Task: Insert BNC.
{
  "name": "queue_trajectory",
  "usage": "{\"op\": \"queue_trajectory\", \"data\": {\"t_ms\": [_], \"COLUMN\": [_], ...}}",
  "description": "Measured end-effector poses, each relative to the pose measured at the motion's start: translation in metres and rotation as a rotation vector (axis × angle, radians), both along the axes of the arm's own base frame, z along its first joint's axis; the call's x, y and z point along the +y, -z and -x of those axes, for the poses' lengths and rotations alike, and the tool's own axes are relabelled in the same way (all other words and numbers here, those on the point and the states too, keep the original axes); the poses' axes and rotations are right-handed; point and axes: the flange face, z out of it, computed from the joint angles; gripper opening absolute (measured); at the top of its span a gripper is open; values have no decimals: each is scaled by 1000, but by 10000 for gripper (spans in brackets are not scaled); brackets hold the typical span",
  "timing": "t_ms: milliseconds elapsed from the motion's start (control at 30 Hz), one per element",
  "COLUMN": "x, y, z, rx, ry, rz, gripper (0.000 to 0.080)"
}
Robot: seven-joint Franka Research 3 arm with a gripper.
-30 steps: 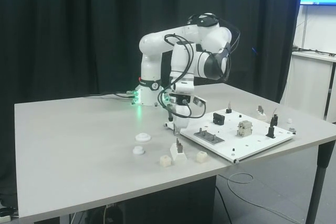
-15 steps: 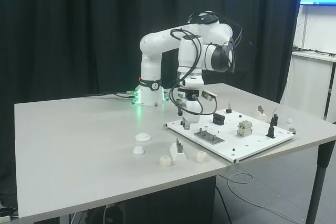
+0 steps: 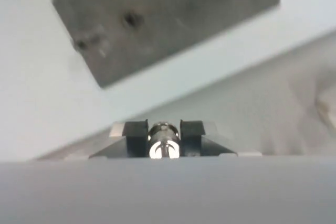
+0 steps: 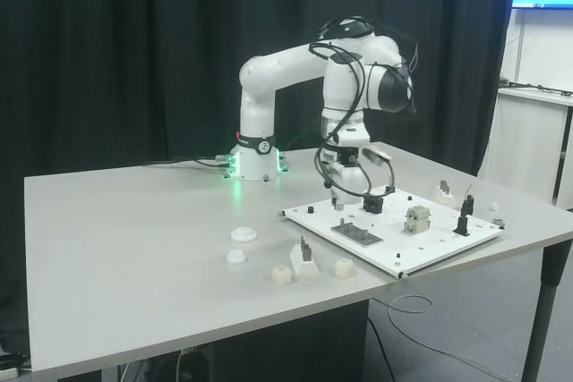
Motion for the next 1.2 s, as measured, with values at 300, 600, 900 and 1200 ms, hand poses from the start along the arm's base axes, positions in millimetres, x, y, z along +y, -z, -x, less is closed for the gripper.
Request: {"op": "queue_trajectory", "data": {"t_ms": [300, 600, 900, 1200], "x": [32, 60, 88, 121], "y": [-9, -21, -32, -35], "z": [2, 5, 7, 10], "rx": [35, 57, 58, 62], "ry": [10, 9, -27, -84], "rz": [-13, -45, -68, -82], "gripper": [124, 124, 124, 124]}}
